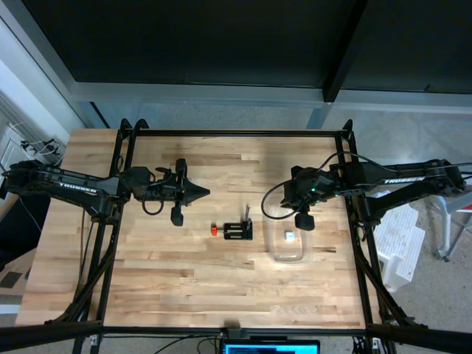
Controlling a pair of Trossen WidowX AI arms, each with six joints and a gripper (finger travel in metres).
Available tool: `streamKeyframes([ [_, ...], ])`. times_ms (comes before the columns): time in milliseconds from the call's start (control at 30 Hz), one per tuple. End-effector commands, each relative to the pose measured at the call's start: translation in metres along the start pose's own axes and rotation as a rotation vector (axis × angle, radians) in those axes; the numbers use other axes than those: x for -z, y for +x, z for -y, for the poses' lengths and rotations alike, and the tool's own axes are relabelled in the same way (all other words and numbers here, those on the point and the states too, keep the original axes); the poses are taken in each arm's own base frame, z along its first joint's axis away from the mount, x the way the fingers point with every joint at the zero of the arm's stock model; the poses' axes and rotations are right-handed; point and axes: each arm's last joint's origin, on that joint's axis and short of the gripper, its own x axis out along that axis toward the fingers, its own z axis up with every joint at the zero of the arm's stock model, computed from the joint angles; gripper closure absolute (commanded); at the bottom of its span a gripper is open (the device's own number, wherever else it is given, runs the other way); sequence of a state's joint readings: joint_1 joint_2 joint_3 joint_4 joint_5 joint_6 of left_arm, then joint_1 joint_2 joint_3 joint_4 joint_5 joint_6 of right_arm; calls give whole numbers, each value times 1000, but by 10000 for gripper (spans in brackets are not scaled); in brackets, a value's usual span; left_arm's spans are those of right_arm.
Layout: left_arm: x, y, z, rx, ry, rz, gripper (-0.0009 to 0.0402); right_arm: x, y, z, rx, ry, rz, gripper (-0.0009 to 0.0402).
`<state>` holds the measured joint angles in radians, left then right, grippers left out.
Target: Remove the USB-C connector from taskboard and place in the container
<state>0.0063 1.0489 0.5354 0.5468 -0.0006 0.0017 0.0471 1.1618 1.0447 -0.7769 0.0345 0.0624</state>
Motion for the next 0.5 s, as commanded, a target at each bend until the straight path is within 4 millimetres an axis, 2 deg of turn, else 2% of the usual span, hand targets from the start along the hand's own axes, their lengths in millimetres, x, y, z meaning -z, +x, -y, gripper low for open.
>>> streamKeyframes([
  [33,0,0,0,0,0,0,393,-3,8,-1,9,12,-53,318],
  [300,0,0,0,0,0,0,393,-15,30,-8,24,12,-127,246],
  [500,0,0,0,0,0,0,393,-25,45,-16,37,-10,-157,231],
])
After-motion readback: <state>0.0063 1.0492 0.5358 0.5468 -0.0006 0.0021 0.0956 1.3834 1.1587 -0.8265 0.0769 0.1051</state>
